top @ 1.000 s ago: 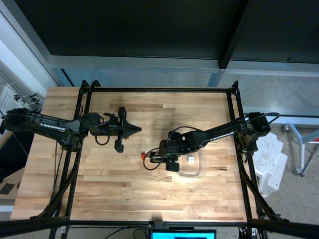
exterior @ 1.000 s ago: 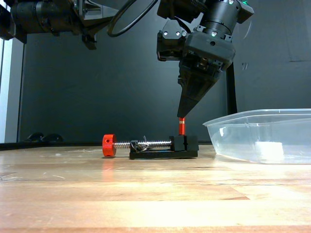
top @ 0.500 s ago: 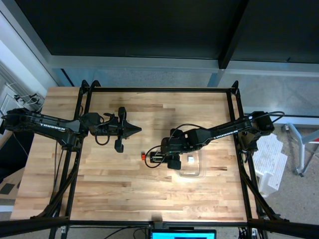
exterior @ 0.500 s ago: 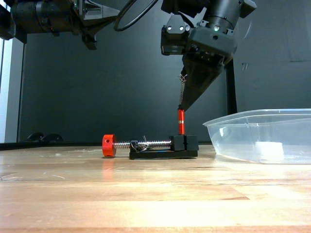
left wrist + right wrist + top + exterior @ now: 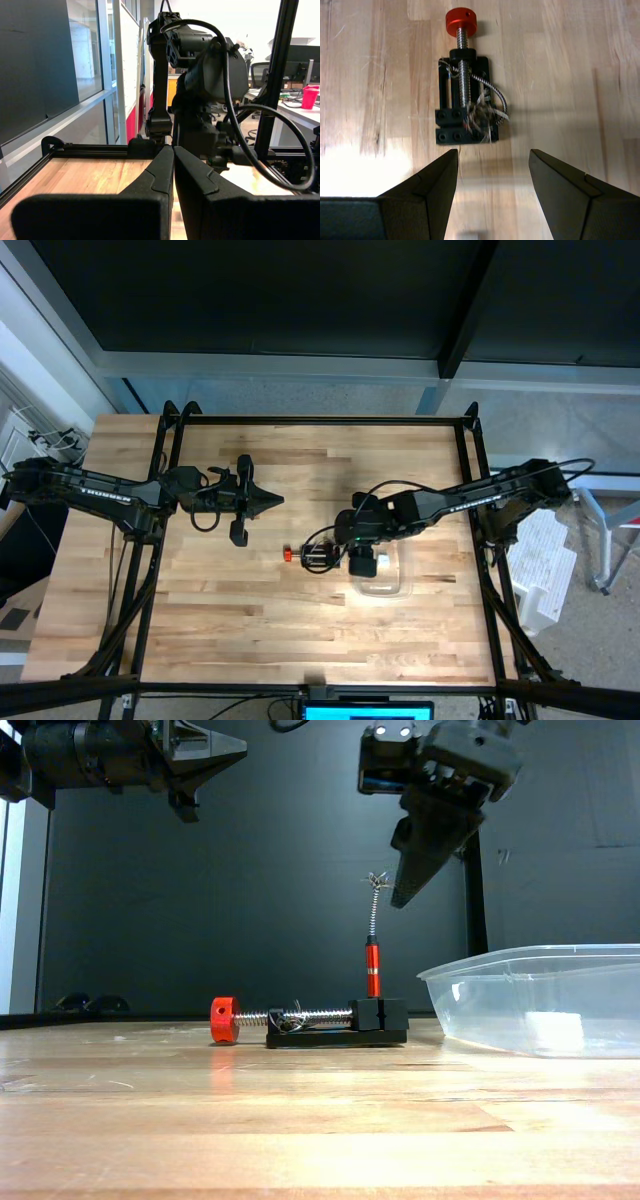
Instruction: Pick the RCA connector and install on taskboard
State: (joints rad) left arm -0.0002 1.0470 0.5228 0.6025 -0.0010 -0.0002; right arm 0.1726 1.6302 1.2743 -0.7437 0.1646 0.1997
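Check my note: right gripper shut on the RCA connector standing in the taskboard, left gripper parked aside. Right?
No: the right gripper is open (right wrist view) and above, clear of the RCA connector (low view). The rest holds: connector in the taskboard, left gripper parked aside.

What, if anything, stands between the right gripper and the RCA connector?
Nothing visible. The right gripper hangs open above the RCA connector, which stands upright in the taskboard. The left gripper sits shut, far to the left.

The right tool (image 5: 400,898) has let go of the RCA connector (image 5: 372,970) and risen clear of it, fingers apparently parted. The connector now stands free in the taskboard (image 5: 335,1025), its coiled wire (image 5: 374,915) exposed.
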